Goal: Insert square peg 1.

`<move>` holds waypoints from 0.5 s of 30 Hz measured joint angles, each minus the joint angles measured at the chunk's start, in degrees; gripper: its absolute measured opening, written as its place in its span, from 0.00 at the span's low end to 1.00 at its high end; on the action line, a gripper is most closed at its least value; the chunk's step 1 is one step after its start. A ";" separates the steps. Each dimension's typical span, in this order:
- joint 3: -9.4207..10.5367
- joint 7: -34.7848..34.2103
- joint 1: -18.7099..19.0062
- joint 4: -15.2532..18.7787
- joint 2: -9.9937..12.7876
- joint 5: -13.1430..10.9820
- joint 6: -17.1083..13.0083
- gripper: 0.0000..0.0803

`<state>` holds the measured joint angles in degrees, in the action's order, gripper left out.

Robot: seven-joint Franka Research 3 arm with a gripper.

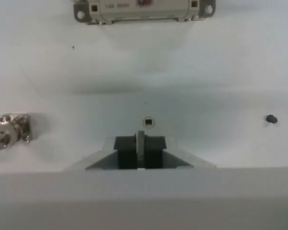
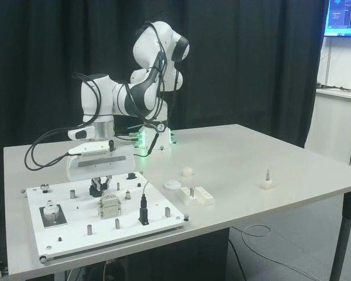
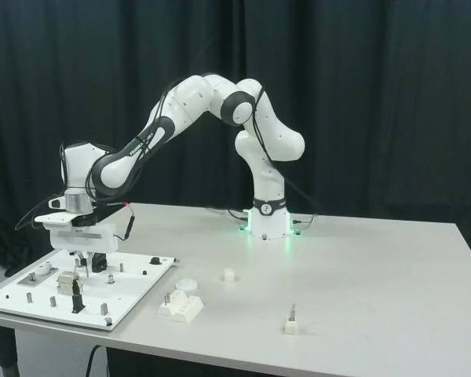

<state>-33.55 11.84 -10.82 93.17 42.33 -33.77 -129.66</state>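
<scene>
Jaws (image 1: 140, 152) are closed on a thin grey square peg (image 1: 140, 145), which stands upright between two black, flat-faced pads (image 1: 126, 152) in the wrist view, at the lower middle of the frame. Just beyond the peg's tip sits a small square hole (image 1: 148, 122) ringed by a faint circle, sunk in the smooth white board (image 1: 206, 96); peg and hole look close, yet whether they touch cannot be told.

At the left edge of that frame a shiny metal threaded connector (image 1: 5, 132) on a small square flange lies on the board. At the top middle is a pale, boxy plastic connector housing (image 1: 143, 10) with screw ears at its ends. At the right, a small black screw head (image 1: 271, 119) stands alone.

In the first room view the white arm (image 2: 137, 88) bends down over the board (image 2: 164, 225) at the lower left of the frame, jaws (image 2: 98, 186) low above it. The board rests on the matt grey surface (image 2: 269, 152). Right of the board lie small white blocks (image 2: 197, 196), one bearing a short upright pin.
</scene>
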 joint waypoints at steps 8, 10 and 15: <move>0.00 -0.02 0.00 0.00 0.15 -1.15 -0.35 0.04; 0.01 -0.02 0.00 0.00 0.25 -1.59 -0.52 0.04; 0.03 -0.02 0.00 0.00 0.59 -1.91 -1.28 0.04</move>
<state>-33.52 11.82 -10.82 93.17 42.91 -35.68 -130.94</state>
